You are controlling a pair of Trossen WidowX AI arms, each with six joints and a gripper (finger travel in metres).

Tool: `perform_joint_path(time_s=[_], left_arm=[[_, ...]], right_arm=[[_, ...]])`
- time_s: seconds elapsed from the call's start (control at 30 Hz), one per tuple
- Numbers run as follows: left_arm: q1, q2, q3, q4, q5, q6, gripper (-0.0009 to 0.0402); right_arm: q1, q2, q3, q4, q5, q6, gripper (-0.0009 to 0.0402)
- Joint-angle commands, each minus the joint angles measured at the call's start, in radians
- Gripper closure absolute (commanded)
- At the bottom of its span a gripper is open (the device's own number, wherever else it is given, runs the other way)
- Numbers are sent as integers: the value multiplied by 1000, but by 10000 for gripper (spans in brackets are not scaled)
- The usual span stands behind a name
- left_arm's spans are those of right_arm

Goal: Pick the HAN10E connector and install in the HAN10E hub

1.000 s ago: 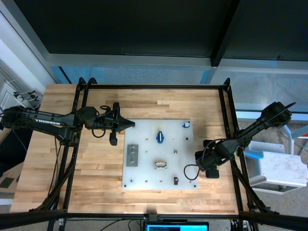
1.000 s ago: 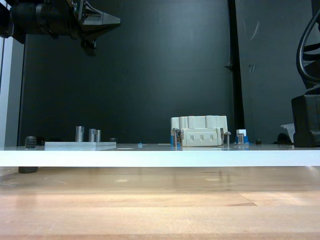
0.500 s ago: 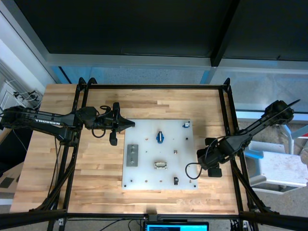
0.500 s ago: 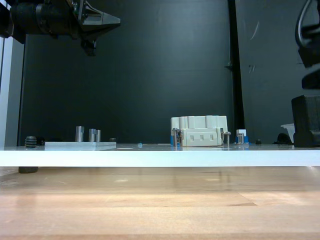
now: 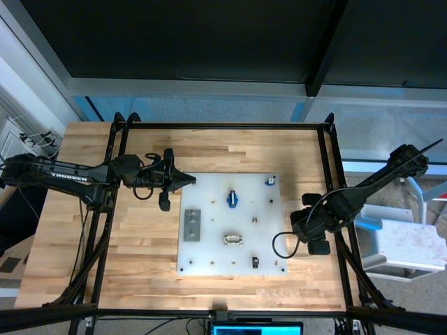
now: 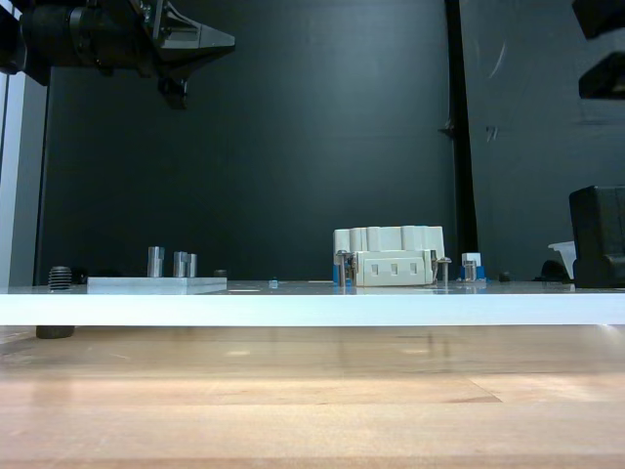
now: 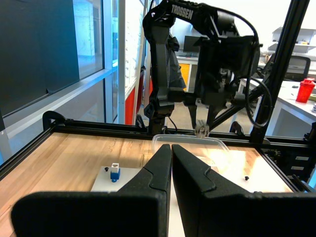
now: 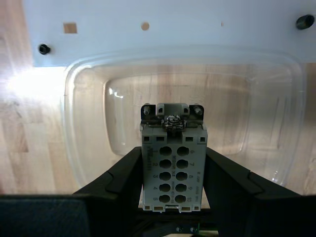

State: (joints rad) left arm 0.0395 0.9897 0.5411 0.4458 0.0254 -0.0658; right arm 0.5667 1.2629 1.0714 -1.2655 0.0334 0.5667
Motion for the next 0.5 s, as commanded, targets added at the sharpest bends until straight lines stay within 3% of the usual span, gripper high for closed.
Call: perform_joint_path(time_s=[0.03, 0.5], left_arm=[[0, 0, 0, 0, 0, 0, 393], [0, 0, 0, 0, 0, 0, 393]], right_arm=[[0, 0, 13, -23, 2, 1, 389], [-6, 25, 13, -2, 1, -9, 389]])
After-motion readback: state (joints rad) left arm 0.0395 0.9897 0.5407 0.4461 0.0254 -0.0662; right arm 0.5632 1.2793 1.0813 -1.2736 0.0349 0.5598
